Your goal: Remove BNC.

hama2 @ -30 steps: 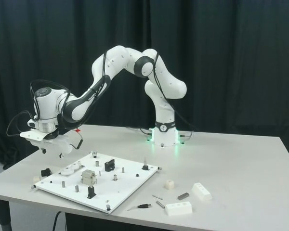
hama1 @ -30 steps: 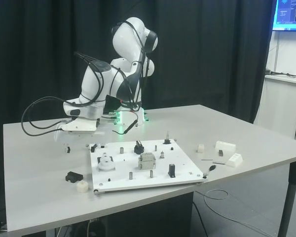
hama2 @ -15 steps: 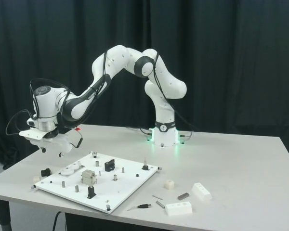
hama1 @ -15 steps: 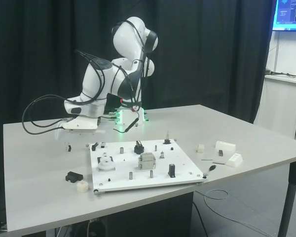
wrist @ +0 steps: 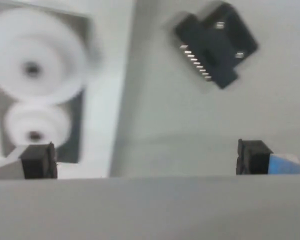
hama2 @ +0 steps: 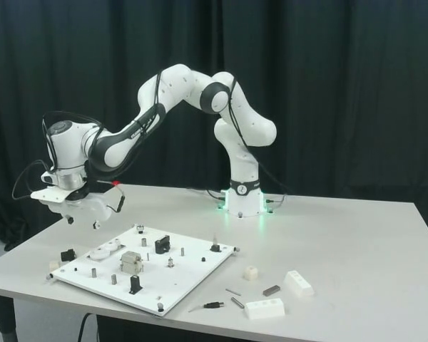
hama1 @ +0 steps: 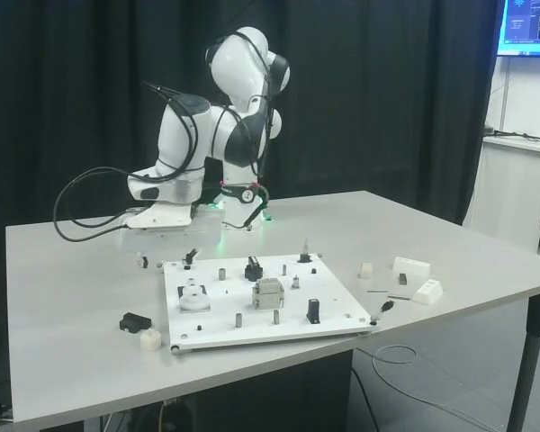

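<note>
grey worktop (hama1: 90, 297) carries everything in view, with black curtains (hama2: 342, 85) hanging behind it. the white arm (hama2: 171, 92) reaches from its base, where a green light shows, out and down toward the far corner of the white board (hama1: 333, 310).

that board lies flat on the worktop and bears two white gears (wrist: 32, 55) side by side, a grey block (hama1: 267, 292), a black block (hama1: 253, 268), a black bracket (hama1: 313, 310) and several small upright posts (hama1: 238, 319). the bnc (hama2: 139, 229) appears to be the small metal fitting standing at the board's far corner, close to the gripper; it is too small to be sure.

the gripper (wrist: 144, 159) hangs above the worktop just past the board's edge. its two black fingertips (wrist: 38, 160) stand wide apart in the wrist view, with bare worktop and the board's edge showing between them and nothing held.

off the board lie a black connector (hama1: 135, 320) and a white ring (hama1: 150, 339) near its corner. on the opposite side sit white blocks (hama1: 411, 266), a small white piece (hama1: 366, 269), a black plug (hama2: 214, 305) and thin metal pins (hama2: 233, 291).
</note>
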Controlling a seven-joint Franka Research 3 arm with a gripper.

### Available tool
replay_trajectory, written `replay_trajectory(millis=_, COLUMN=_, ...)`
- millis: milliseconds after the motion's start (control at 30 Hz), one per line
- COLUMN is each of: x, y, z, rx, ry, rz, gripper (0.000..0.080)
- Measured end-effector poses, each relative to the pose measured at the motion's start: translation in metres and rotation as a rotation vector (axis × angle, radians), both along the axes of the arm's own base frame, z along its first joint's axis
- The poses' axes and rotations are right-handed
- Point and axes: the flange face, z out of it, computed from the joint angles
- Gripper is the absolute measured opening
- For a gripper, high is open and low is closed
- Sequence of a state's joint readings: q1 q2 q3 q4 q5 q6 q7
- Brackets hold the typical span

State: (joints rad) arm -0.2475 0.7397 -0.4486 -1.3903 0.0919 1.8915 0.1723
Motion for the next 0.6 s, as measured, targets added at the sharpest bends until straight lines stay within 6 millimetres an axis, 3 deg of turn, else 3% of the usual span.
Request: replay_trajectory(millis=600, x=0.023, y=0.073, z=0.036, rx=0.124, ry=0.029, rz=-0.051, gripper=0.0800)
